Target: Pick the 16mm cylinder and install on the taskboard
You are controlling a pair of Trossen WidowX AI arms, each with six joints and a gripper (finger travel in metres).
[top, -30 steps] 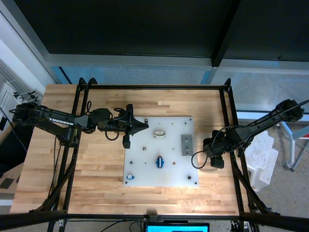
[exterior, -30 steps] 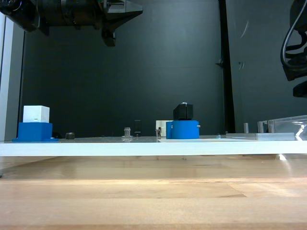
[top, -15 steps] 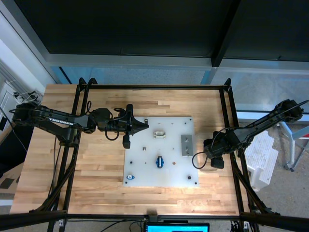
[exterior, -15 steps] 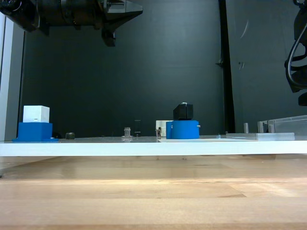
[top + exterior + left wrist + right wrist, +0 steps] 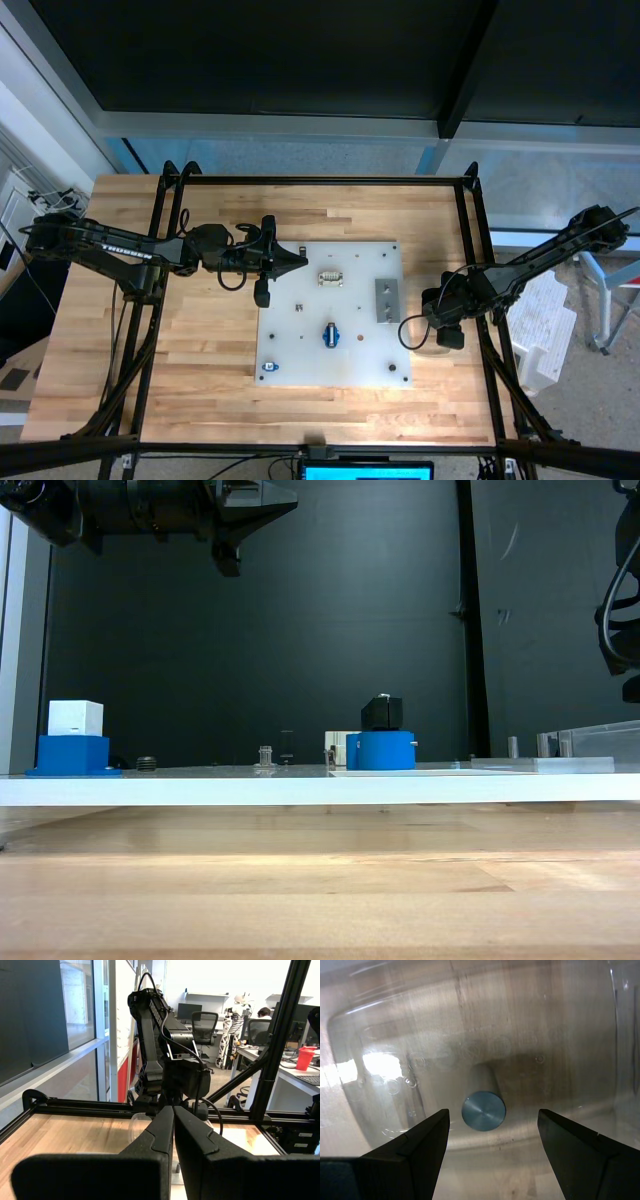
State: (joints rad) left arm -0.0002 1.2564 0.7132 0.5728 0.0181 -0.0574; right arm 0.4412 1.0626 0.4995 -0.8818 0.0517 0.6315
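Right gripper (image 5: 493, 1111) poised over the clear plastic tray (image 5: 580, 1050), which sits on the table just beside the taskboard (image 5: 300, 345) on its right side; the fingers stand wide apart, empty, one on either side of the 16mm cylinder (image 5: 483, 1110). The cylinder lies inside the tray, close to its curved wall. It presents a flat, round, machined end face towards the wrist camera, with the shank foreshortened behind it, so the long axis runs roughly along the gripper's line of approach. Whether it stands fully upright or leans on the wall cannot be told. As solid polished metal, it is likely rigid, dense for its size and slippery, so it is apt to roll or shoot out of a glancing pinch. The better hold is probably across the curved flank just below the end face, fingers squarely opposed, leaving the far end free for insertion. Left gripper (image 5: 173, 1107) hangs high over the taskboard's far-left edge, fingers together, holding nothing.
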